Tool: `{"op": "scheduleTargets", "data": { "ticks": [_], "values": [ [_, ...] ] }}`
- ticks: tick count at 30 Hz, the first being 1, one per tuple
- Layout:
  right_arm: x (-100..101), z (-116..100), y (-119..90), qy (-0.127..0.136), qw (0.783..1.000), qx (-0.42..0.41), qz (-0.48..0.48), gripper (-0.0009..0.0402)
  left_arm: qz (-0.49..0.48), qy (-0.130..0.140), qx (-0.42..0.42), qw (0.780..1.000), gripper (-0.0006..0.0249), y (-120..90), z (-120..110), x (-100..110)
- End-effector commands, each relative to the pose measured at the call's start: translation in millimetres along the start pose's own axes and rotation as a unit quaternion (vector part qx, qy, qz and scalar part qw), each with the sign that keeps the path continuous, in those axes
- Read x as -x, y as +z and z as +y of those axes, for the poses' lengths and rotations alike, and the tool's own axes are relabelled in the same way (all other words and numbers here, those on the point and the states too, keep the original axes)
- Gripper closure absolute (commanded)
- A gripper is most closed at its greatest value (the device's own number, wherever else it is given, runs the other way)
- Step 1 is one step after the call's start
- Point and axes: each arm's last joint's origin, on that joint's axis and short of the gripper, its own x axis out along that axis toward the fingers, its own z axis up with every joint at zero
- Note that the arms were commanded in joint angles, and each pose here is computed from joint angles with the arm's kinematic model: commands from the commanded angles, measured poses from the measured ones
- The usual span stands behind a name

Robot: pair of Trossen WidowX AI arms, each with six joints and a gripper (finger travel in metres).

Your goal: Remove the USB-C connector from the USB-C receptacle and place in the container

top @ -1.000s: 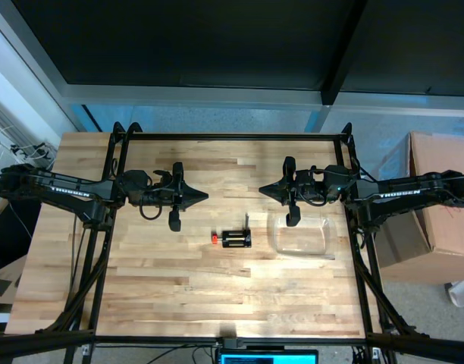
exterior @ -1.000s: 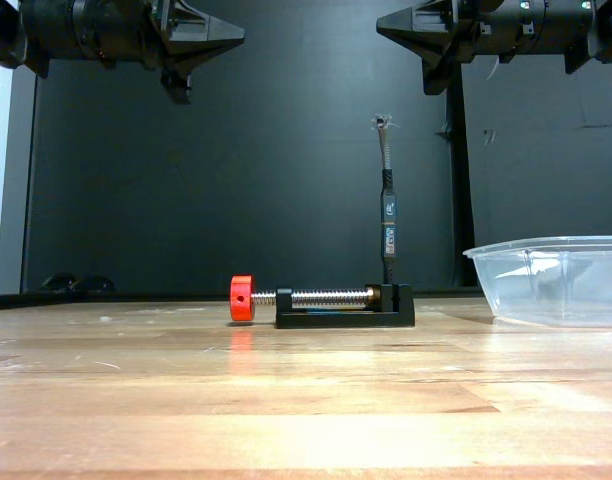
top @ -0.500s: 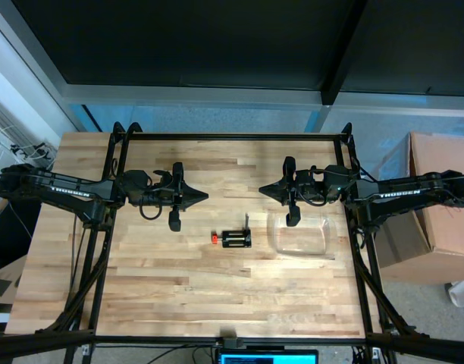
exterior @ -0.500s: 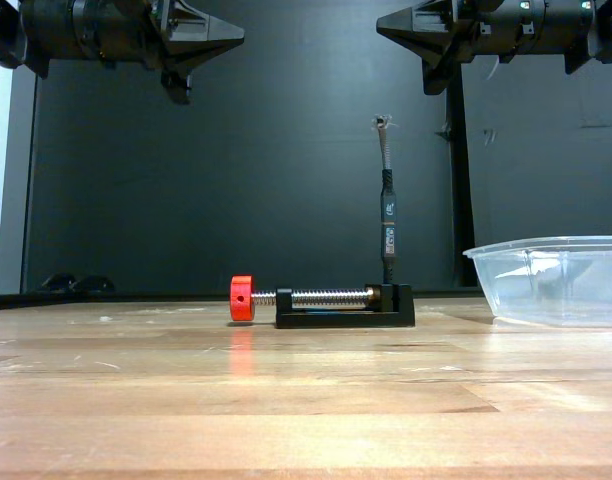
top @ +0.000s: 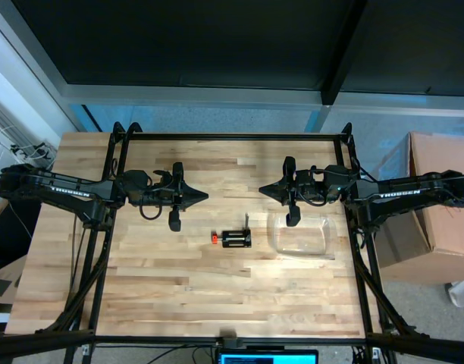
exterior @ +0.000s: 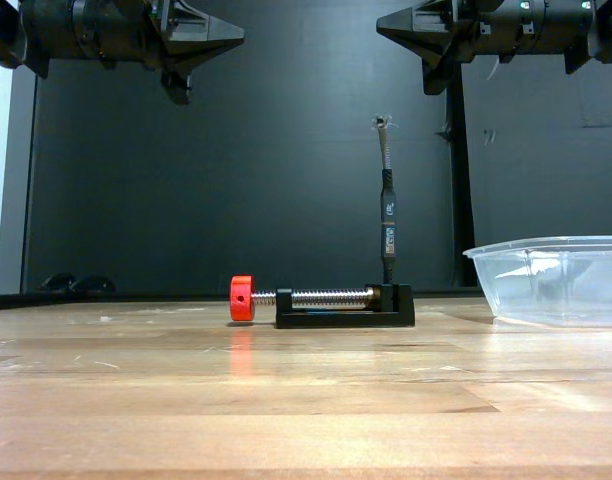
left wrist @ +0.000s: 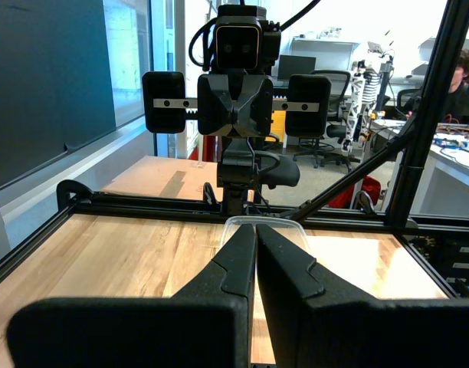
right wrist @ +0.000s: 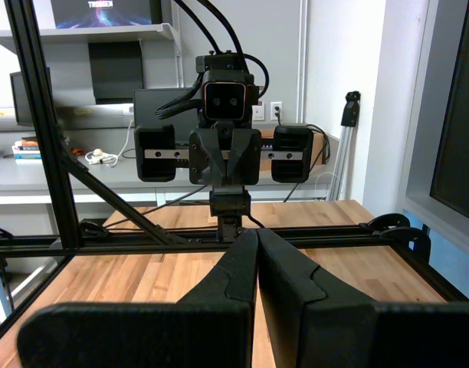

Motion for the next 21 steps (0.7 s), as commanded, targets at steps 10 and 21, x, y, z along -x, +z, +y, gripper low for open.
{"op": "scheduleTargets", "data": {
  "ticks": [10, 21],
  "values": [
    [-0.6, 1.3, -4.5, 0.011, 0.999, -0.044, 0.021, 0.0393, 0.000, 0.000, 0.000, 1.000, 0.0243, 0.1, 0.1, 0.0],
    [-10.9, 22.3, -3.3, 0.040, 0.970, -0.044, 0.236, 0.0392, 0.000, 0.000, 0.000, 1.000, 0.0243, 0.1, 0.1, 0.0]
  ]
}}
